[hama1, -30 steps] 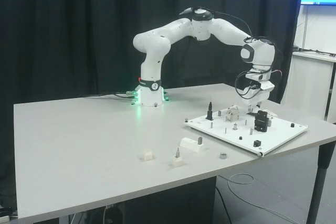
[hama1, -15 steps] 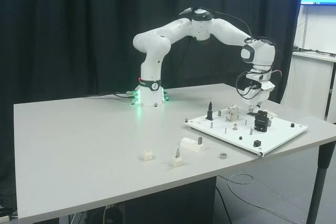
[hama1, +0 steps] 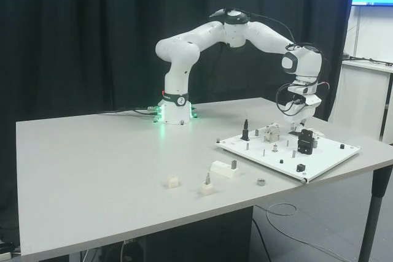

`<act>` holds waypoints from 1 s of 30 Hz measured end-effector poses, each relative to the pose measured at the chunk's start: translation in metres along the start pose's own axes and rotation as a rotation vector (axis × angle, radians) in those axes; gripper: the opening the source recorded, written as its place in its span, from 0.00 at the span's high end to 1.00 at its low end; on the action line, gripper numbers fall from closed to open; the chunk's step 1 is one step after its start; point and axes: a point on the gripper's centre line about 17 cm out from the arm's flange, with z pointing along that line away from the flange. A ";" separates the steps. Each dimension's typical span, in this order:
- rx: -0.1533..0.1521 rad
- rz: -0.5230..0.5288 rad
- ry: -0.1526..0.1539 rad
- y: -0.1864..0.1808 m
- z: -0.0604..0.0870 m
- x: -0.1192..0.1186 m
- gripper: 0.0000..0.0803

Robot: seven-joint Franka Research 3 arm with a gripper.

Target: Insert large gear.

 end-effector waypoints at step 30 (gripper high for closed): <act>-0.049 0.107 0.037 0.055 -0.033 0.005 0.00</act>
